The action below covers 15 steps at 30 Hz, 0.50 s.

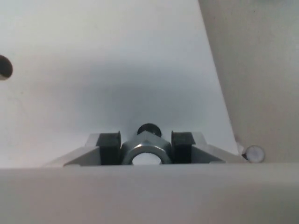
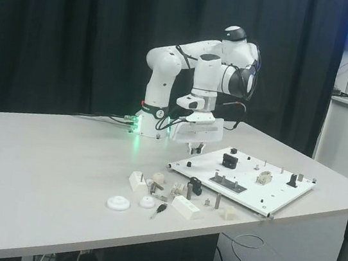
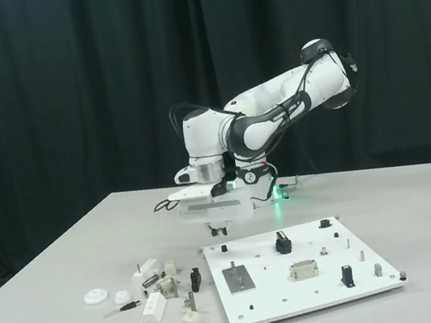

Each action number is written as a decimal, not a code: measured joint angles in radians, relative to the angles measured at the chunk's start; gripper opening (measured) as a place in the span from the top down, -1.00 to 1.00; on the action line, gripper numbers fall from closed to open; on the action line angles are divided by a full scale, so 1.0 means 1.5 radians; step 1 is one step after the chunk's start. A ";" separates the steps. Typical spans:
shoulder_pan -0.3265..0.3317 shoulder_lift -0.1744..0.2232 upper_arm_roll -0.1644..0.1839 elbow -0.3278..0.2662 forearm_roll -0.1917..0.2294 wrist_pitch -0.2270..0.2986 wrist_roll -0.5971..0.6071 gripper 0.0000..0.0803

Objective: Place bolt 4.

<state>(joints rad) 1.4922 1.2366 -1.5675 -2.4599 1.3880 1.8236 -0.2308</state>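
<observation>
In the wrist view the pincer [image 1: 145, 148] pinches the bolt [image 1: 146, 151]: the two black fingertip pads [image 1: 108, 147] press against opposite sides of its grey hexagonal head, and the dark shank end shows just past the head. Under it lies the white assembly plate [image 1: 117, 70], with a dark hole [image 1: 3, 67] near one edge and a small round foot [image 1: 254, 153] at a corner. Beyond the plate's slanted edge is the grey worktop [image 1: 261, 70].

In the first room view the white arm [image 2: 196, 62] reaches out from its base, where a green light [image 2: 135, 122] glows, and holds the pincer [image 2: 194, 149] just above the near-base corner of the plate [image 2: 244, 182]. The bolt itself is too small to make out here. On the plate stand a few black parts [image 2: 229, 160] and upright pins. In front of the plate, loose on the worktop [image 2: 46, 164], lie white gears [image 2: 118, 203], white blocks [image 2: 187, 208] and small dark pieces.

In the second room view the arm [image 3: 274, 115] bends down over the plate's [image 3: 300, 279] far left corner, the pincer [image 3: 219, 230] hanging just above it, close to a small black knob [image 3: 224, 249] on the plate. The loose parts [image 3: 158, 289] sit left of the plate on the worktop [image 3: 419, 203].
</observation>
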 joint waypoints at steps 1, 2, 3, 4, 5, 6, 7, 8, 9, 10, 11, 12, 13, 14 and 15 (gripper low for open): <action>-0.001 0.000 0.000 0.001 0.000 0.004 0.001 0.43; -0.001 0.000 0.000 0.002 0.000 0.009 0.002 0.43; -0.002 0.000 0.000 0.003 0.000 0.013 0.003 0.43; -0.004 0.000 0.000 0.004 0.000 0.019 0.004 0.43; -0.005 0.000 0.000 0.006 0.000 0.024 0.005 0.43; -0.007 0.000 0.000 0.007 0.000 0.029 0.005 0.43; -0.010 0.000 0.000 0.009 0.000 0.035 0.005 0.43; -0.012 0.000 0.000 0.010 0.000 0.040 0.005 0.43; -0.015 0.000 0.000 0.012 0.000 0.045 0.005 0.43; -0.019 0.000 0.000 0.014 0.000 0.052 0.005 0.43; -0.023 0.000 0.000 0.016 0.000 0.057 0.005 0.43; -0.027 0.000 0.000 0.018 0.000 0.063 0.005 0.43; -0.032 0.000 0.000 0.020 0.000 0.069 0.005 0.43; -0.038 0.000 0.000 0.023 0.000 0.075 0.005 0.43; -0.044 0.000 0.000 0.025 0.000 0.080 0.004 0.43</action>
<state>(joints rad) 1.4264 1.2373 -1.5669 -2.4217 1.3884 1.9440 -0.2250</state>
